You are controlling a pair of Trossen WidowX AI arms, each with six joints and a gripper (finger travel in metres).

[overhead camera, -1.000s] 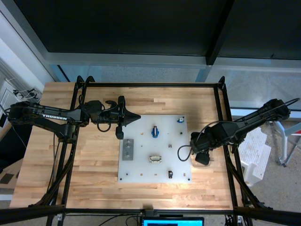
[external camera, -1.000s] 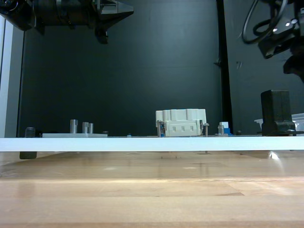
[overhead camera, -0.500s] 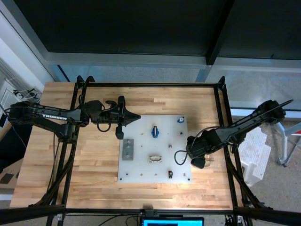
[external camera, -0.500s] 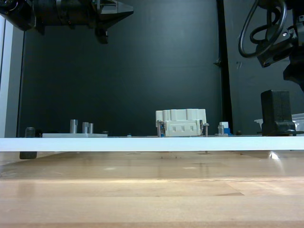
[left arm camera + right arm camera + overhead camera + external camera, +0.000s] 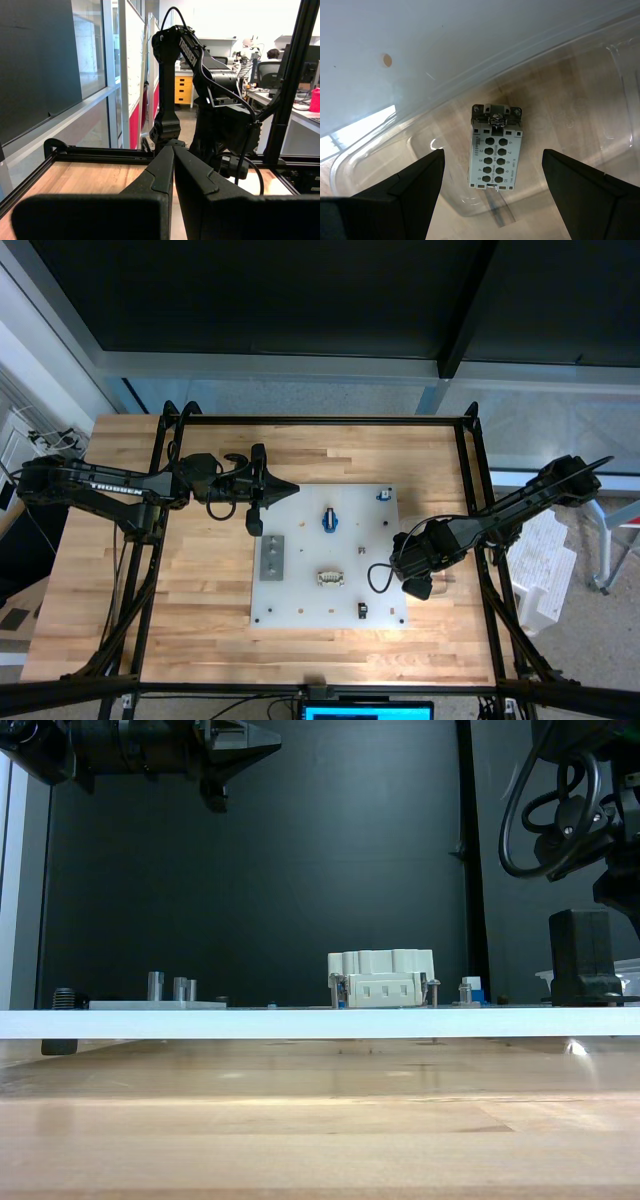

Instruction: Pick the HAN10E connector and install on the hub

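Note:
The HAN10E connector (image 5: 496, 146) is a grey-beige block with two rows of dark contact holes, lying in a clear plastic tray (image 5: 600, 75) just off the white board's right edge. My right gripper (image 5: 493, 167) hangs over it, open, with one finger on each side and not touching it. From above, the right gripper (image 5: 418, 585) hides the connector. The hub (image 5: 331, 580) is a cream base standing near the board's middle, also seen as the hub (image 5: 382, 979) from table height. My left gripper (image 5: 290, 487) is shut and empty, held high over the board's far left corner.
On the white board (image 5: 300, 612) stand a grey metal block with two holes (image 5: 271, 557), a blue part (image 5: 329, 519) and a small black part (image 5: 363, 611). The black part (image 5: 580, 958) rises near the board's right end. A black frame rail (image 5: 478, 500) borders the table.
The right arm has shifted a little left and toward the near edge and come lower, with its cable loop dropping in the low view. The left arm has not moved.

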